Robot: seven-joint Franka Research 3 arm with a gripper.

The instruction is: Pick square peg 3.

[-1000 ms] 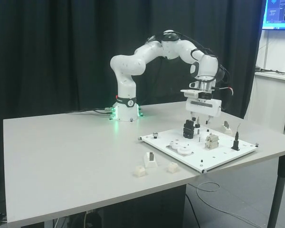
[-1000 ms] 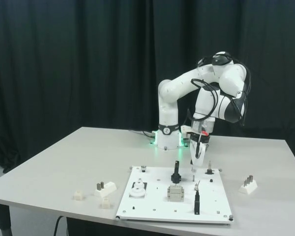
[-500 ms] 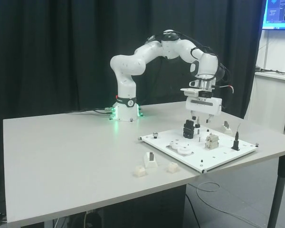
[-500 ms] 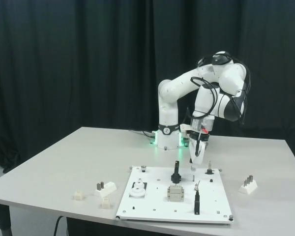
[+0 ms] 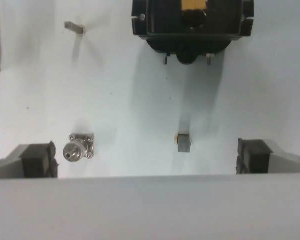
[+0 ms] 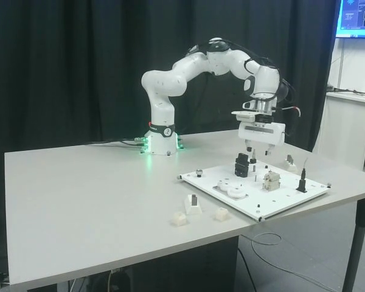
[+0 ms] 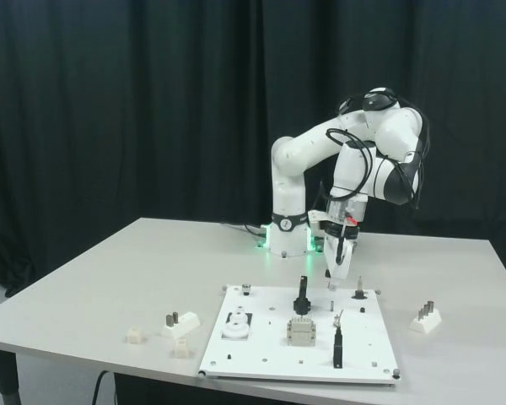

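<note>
My gripper (image 5: 145,159) hangs spread and empty over the white board (image 6: 255,185).
A grey square peg (image 5: 184,142) stands upright on it between the fingers (image 5: 37,160), untouched.

My grey worktop (image 6: 79,182) carries my base (image 6: 160,141), a white board (image 6: 255,187) and small white blocks (image 6: 192,205).
</note>
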